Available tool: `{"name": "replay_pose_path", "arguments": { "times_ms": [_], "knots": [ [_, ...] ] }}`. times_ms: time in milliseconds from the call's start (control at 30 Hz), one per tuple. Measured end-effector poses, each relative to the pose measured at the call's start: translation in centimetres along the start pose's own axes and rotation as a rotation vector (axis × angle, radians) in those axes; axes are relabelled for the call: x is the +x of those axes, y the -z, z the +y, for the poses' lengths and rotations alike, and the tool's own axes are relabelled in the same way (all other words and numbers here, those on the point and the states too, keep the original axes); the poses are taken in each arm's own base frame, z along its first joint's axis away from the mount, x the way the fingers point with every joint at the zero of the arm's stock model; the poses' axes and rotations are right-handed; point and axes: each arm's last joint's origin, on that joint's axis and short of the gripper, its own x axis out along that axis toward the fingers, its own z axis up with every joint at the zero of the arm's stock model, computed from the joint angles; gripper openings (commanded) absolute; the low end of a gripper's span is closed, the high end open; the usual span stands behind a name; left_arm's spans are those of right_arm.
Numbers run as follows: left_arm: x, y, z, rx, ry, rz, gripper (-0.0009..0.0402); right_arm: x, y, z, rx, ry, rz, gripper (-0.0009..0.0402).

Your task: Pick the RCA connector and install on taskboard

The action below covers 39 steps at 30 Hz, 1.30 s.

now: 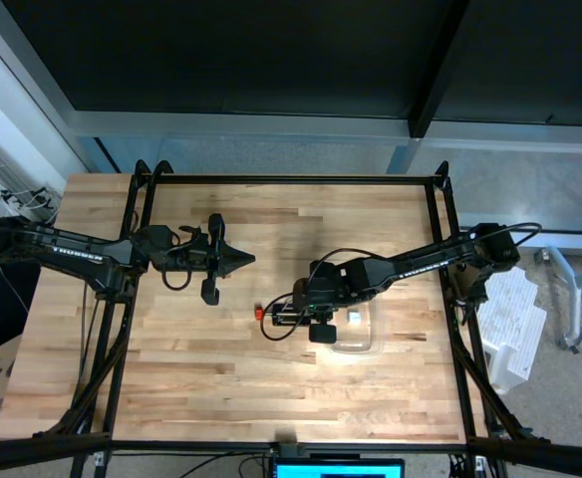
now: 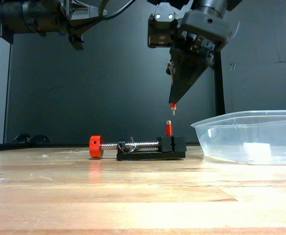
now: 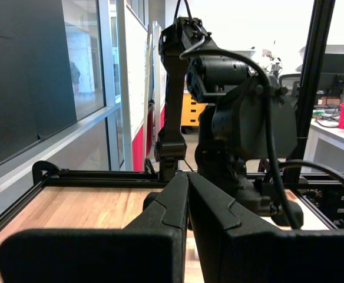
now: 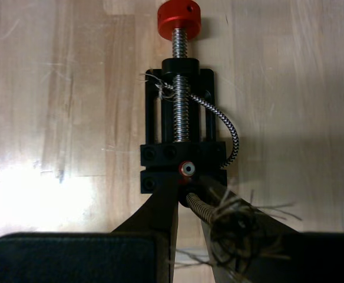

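The taskboard (image 2: 150, 147), a small black block with a red knob (image 2: 96, 146) and a silvery threaded rod, lies on the wooden table. A red-ringed socket (image 4: 187, 169) stands up at its end away from the knob. My right gripper (image 2: 173, 100) points straight down just above that socket, shut on the RCA connector (image 2: 173, 106). The connector's red and metal tip hangs a short gap over the socket. In the right wrist view the RCA connector (image 4: 199, 206) shows a coiled metal sleeve and frayed wire. My left gripper (image 1: 236, 259) hovers shut over the table's left half, holding nothing.
A clear plastic tray (image 2: 280, 122) stands right beside the taskboard with a small white square piece (image 2: 257, 152) inside. A braided wire (image 4: 230, 132) loops off the taskboard's side. Black frame rails (image 1: 291, 180) border the table.
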Motion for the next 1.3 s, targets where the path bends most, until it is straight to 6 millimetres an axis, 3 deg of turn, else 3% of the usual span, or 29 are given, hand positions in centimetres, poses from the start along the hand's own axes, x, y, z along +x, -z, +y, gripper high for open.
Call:
{"name": "replay_pose_path", "arguments": {
  "times_ms": [1300],
  "knots": [
    [0.0,0.0,0.0,0.0,0.0,0.0,0.0,1.2,-0.3,-0.3,0.017,-0.013,-0.001,0.0004]
  ]
}}
